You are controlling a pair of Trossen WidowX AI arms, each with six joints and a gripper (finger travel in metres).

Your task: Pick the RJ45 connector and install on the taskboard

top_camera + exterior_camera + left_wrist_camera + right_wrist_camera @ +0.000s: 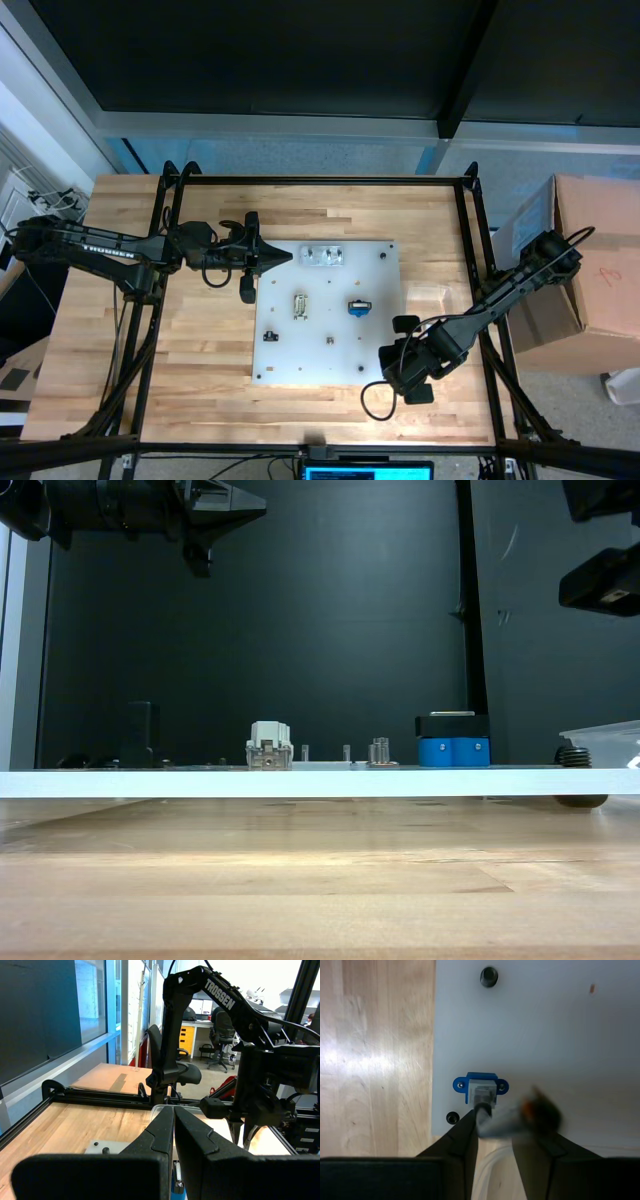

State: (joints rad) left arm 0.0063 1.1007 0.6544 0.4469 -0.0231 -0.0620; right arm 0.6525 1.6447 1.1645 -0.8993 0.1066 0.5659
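RJ45 connector point(495, 1121) is pinched between the two fingers of the right gripper point(398, 368), a pale grey body with a spot of orange, close to the wrist camera and clear of its seat. That gripper hangs high above the taskboard point(300, 350), near the board's 5 o'clock corner in the high view; the low view shows it far above the board's surface. I judge the height is there to give room for lining up before any descent. The right wrist view looks straight down along the connector at the blue seat point(481, 1086), whose grey opening sits just past the connector's tip, so the aim seems roughly set. In the high view the seat lies at about 3 o'clock from the board's middle. The left gripper point(173, 1125) has its fingers point(195, 1135) pressed together on nothing. It is held level and high over the board's 11 o'clock edge, its tip pointing toward 3 o'clock. There it is well apart from the seat and, as I read it, out of the other arm's path over the table point(200, 380).
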